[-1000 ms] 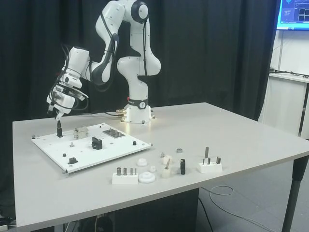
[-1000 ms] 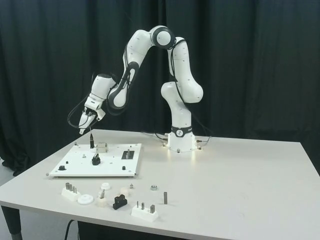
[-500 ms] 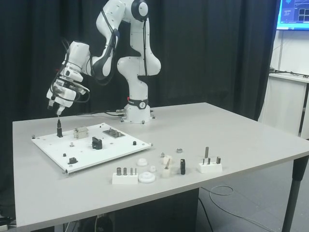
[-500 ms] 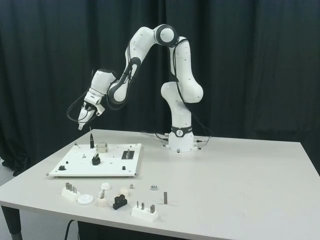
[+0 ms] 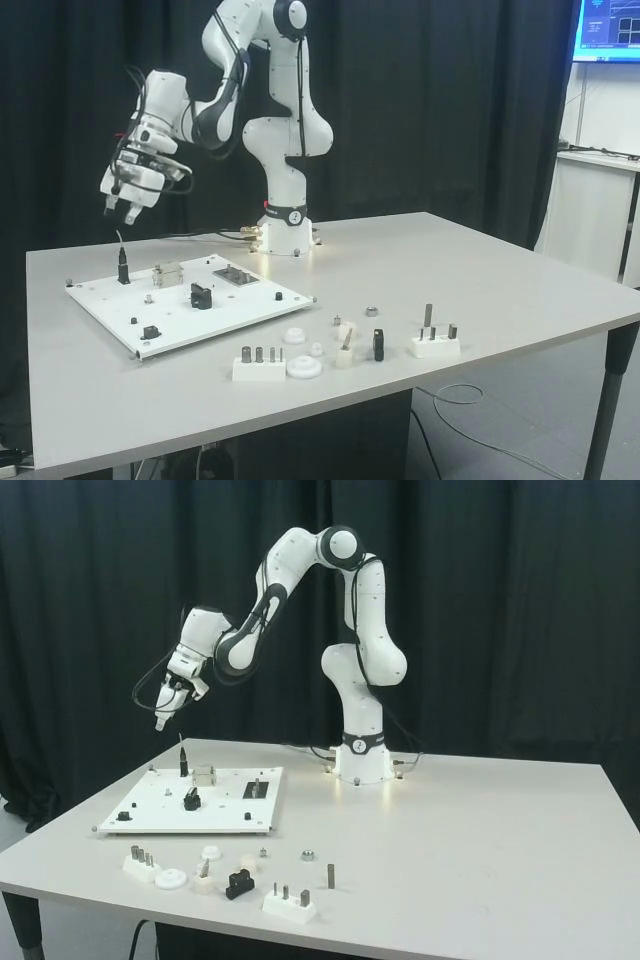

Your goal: Pick Ethernet.

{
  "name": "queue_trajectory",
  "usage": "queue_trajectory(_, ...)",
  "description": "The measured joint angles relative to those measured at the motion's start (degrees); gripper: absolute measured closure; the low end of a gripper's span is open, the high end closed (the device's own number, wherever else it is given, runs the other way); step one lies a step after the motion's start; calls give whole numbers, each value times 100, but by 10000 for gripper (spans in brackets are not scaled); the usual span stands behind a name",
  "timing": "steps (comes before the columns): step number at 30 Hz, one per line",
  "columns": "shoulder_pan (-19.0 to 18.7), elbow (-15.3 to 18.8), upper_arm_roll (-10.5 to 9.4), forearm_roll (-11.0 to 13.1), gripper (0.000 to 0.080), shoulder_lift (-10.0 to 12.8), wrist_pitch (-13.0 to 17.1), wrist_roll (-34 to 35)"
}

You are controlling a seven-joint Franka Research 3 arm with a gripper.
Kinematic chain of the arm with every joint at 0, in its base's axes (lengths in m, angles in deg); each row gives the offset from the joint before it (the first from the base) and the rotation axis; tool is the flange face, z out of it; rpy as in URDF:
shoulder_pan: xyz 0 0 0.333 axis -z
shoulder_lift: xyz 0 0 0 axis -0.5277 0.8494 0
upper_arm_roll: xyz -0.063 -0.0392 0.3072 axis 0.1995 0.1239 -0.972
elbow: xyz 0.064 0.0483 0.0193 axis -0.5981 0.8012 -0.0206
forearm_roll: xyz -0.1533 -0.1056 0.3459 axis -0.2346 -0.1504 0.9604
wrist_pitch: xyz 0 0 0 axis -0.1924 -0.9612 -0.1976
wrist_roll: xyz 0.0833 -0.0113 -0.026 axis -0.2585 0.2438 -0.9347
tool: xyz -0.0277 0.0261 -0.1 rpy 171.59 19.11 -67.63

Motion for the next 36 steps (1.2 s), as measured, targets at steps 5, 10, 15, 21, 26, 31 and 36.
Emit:
queue_trajectory(5, -162, -86, -109, -2, 3, -239, -278, 280)
queue_trajectory(10, -235, -286, -397, -112, 3, -404, -682, 739)
queue_trajectory(15, -234, -590, -816, -405, 3, -465, -1208, 1550)
queue_trajectory(21, -236, -1020, -1397, -795, 3, -473, -2063, 2681)
queue_trajectory(26, -245, -1339, -1876, -952, 3, -466, -2738, 3398)
queue_trajectory(31, -295, -1610, -2247, -972, 3, -413, -3230, 3966)
queue_trajectory(36, -417, -1846, -2464, -972, 3, -308, -3578, 4464)
